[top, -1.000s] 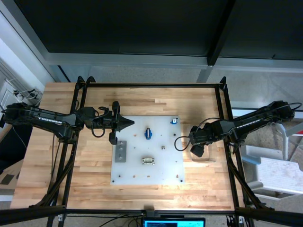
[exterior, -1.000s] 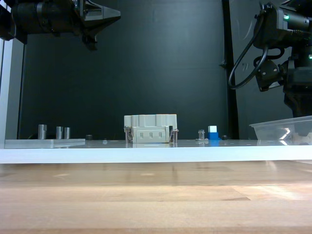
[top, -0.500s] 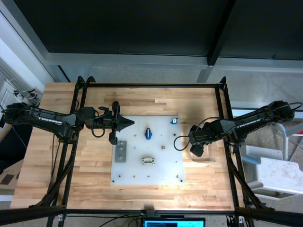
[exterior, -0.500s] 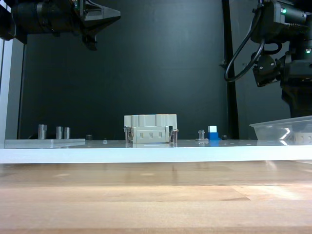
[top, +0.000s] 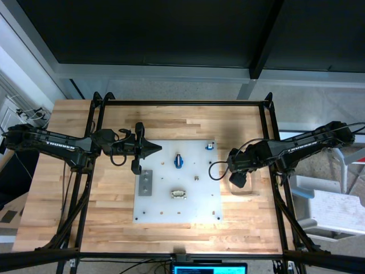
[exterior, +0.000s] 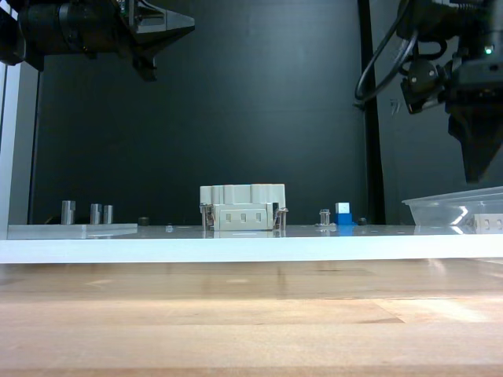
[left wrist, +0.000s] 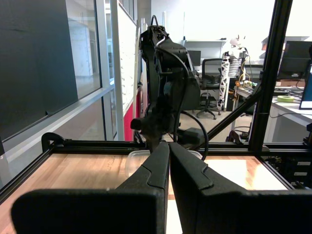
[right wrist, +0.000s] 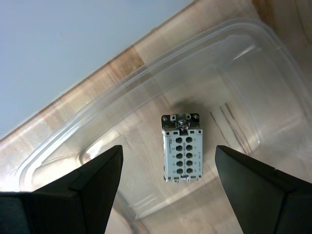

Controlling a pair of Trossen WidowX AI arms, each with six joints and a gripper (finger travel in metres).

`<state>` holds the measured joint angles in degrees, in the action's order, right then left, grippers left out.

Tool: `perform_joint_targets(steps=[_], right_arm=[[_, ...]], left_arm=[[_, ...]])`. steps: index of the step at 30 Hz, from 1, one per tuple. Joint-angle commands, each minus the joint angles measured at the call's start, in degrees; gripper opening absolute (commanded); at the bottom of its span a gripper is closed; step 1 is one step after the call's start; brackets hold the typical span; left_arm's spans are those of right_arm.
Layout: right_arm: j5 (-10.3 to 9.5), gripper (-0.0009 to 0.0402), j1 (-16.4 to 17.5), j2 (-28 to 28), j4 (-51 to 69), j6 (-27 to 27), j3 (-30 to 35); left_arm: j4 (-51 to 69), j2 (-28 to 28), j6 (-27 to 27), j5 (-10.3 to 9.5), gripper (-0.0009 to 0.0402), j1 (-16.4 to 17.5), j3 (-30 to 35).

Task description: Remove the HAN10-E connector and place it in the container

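Wood table (top: 74,188) setup: my right hand (exterior: 475,169) hangs over the container (exterior: 440,210), spread wide, empty; the HAN10-E connector (right wrist: 181,147) lies flat inside. I'd lift straight up, clear of the walls. My left hand (top: 154,148) is pinched shut, parked high over the board (top: 194,211).

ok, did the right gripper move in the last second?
Yes. Low view: right gripper, open, rose; its tips now sit above the rim of the container. Left gripper, shut, hangs over the far left corner of the board.
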<state>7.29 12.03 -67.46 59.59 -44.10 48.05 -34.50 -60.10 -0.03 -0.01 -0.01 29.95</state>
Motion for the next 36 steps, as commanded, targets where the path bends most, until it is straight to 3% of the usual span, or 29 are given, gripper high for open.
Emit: perform_joint_targets(steps=[1, 14, 36], right_arm=[[-0.02, 0.0258, 0.0, 0.0, 1.8, -0.2, 1.5], [0.02, 0.0216, 0.0, 0.0, 4.0, 0.0, 3.1], [0.17, 0.0181, 0.0, 0.0, 4.0, 0.0, 3.1]], left_arm=[[0.0, 0.0, 0.0, 0.0, 0.0, 0.0, 0.0], [0.0, 0.0, 0.0, 0.0, 0.0, 0.0, 0.0], [0.0, 0.0, 0.0, 0.0, 0.0, 0.0, 0.0]])
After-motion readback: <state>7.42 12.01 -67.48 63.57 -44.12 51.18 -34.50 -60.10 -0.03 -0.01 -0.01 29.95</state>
